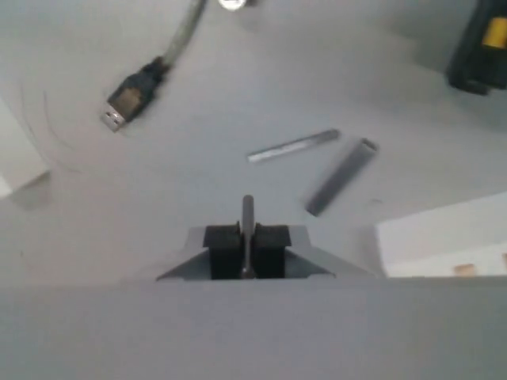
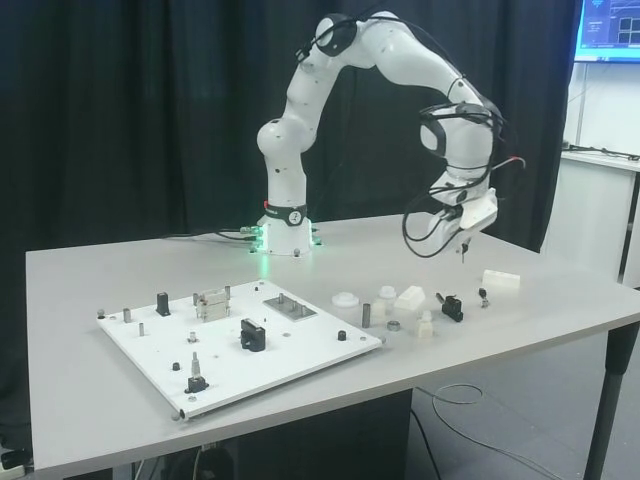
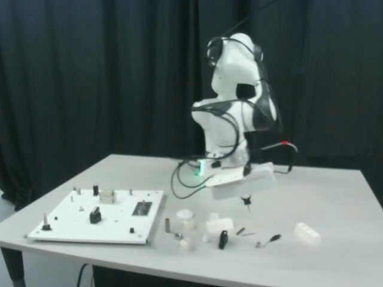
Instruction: Place round peg 1.
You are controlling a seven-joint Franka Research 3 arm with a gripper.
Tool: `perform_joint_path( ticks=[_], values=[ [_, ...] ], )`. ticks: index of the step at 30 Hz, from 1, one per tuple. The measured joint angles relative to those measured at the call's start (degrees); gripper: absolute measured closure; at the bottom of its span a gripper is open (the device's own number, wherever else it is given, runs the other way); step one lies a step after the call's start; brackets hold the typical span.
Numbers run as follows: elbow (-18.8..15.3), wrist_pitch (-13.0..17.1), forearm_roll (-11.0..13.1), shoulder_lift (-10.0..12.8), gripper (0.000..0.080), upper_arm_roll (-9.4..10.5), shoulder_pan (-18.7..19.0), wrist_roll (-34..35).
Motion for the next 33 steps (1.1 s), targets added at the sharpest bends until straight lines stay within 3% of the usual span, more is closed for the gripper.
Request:
perform_joint_path(
  ticks=[13, 33],
  values=[
    [-3.58, 7.99, -3.72, 0.03, 0.077, 0.28, 7.16, 6.91],
    [-9.47, 20.01, -4.53, 1.6, 0.077, 1.59, 12.23, 10.64]
  ],
)
